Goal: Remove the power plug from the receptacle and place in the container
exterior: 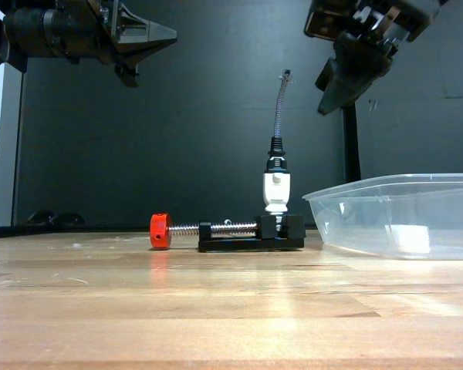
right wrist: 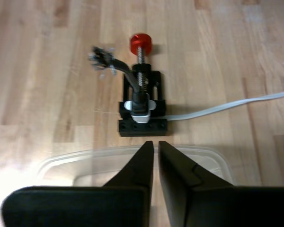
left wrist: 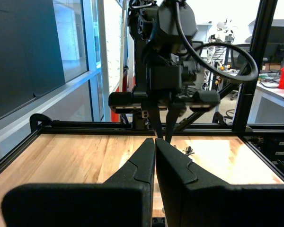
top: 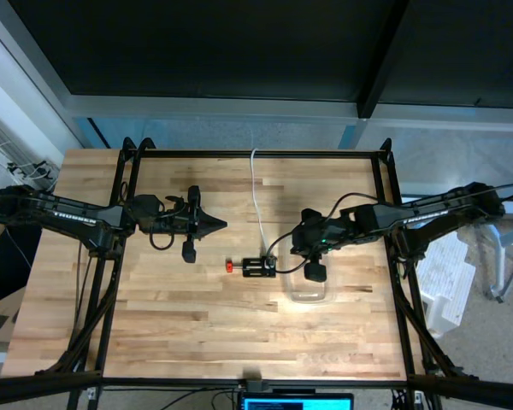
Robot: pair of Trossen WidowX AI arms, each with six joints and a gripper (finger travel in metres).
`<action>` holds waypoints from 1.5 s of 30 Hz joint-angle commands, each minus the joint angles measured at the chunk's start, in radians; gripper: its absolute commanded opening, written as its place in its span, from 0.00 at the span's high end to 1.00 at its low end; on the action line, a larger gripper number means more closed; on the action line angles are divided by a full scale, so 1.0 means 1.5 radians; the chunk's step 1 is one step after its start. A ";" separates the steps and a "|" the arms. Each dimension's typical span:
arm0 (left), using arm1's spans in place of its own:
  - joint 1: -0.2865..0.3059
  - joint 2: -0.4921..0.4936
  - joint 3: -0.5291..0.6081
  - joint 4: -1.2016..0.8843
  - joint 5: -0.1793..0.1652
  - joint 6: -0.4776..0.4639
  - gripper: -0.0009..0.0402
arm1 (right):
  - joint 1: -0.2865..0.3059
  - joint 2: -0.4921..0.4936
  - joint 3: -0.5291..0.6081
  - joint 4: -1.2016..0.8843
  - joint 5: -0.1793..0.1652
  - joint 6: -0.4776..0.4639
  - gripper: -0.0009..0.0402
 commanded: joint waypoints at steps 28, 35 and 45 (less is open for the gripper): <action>0.000 0.000 0.000 0.000 0.000 0.000 0.98 | 0.003 0.237 0.179 -0.062 0.033 0.011 0.41; 0.000 0.000 0.000 0.000 0.000 0.000 0.98 | 0.005 0.254 0.181 -0.055 0.033 0.011 0.41; 0.000 0.000 0.000 0.000 0.000 0.000 0.98 | 0.009 0.265 0.180 -0.046 0.033 0.012 0.48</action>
